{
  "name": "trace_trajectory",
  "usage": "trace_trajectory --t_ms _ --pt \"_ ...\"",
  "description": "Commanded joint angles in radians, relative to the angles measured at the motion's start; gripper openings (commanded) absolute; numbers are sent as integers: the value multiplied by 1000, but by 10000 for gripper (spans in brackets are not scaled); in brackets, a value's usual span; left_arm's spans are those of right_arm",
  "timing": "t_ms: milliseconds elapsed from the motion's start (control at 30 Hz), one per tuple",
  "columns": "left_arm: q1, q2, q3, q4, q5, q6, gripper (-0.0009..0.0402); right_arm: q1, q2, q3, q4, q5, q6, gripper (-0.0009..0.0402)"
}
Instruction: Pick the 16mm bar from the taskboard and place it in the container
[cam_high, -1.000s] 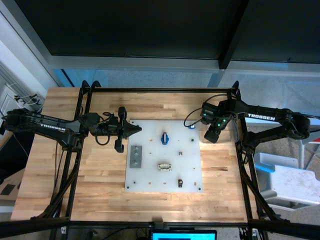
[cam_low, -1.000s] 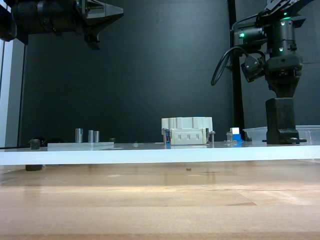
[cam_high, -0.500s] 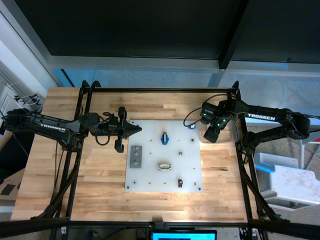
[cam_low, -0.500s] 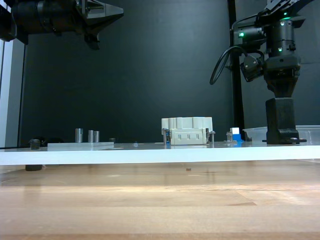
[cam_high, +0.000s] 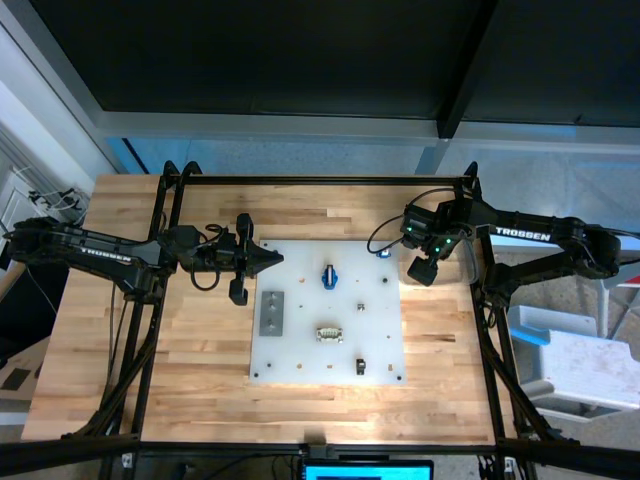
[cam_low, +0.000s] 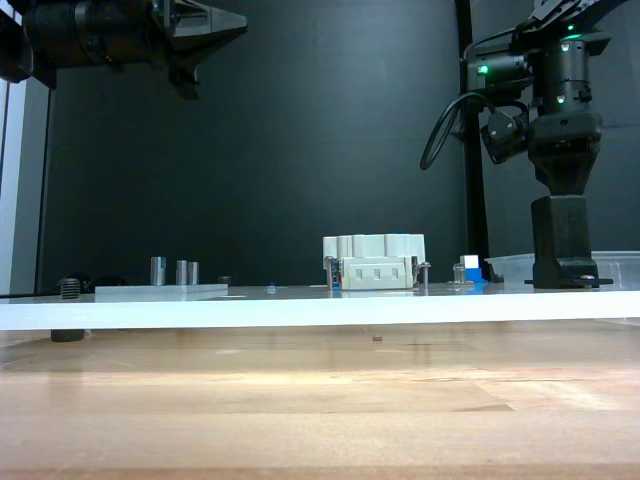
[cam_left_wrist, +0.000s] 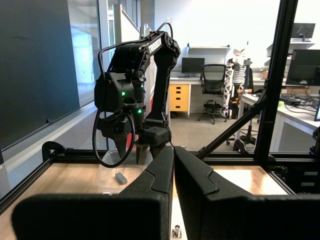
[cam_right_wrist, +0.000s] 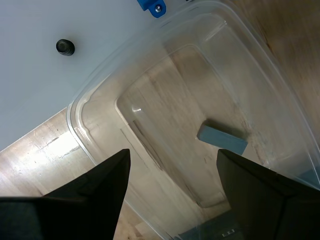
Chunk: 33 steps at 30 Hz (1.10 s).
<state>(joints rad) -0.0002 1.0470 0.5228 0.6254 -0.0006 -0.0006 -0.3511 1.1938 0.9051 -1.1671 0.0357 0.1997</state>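
Evidently placing is done: the bar (cam_right_wrist: 222, 138) lies in the container (cam_right_wrist: 82, 130), below the open, empty right hand (cam_right_wrist: 172, 152). Next, that hand should lift clear. The left hand (cam_high: 272, 258) hangs closed above the taskboard (cam_high: 300, 350) edge.

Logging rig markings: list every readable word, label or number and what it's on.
"TROSSEN": left arm; its left gripper, shut, hovers by the taskboard's far left corner.
"TROSSEN": right arm; its right gripper, open, hangs over the container.
Lettering on the right arm in the left wrist view: too blurred.
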Motion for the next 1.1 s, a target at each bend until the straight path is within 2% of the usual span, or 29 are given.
trace_trajectory --t_ms 33,1100 --pt "0 0 0 0 0 0 0 0 1 0 -1 2 1 263" --pt "0 0 0 0 0 0 0 0 1 0 7 -2 1 267"
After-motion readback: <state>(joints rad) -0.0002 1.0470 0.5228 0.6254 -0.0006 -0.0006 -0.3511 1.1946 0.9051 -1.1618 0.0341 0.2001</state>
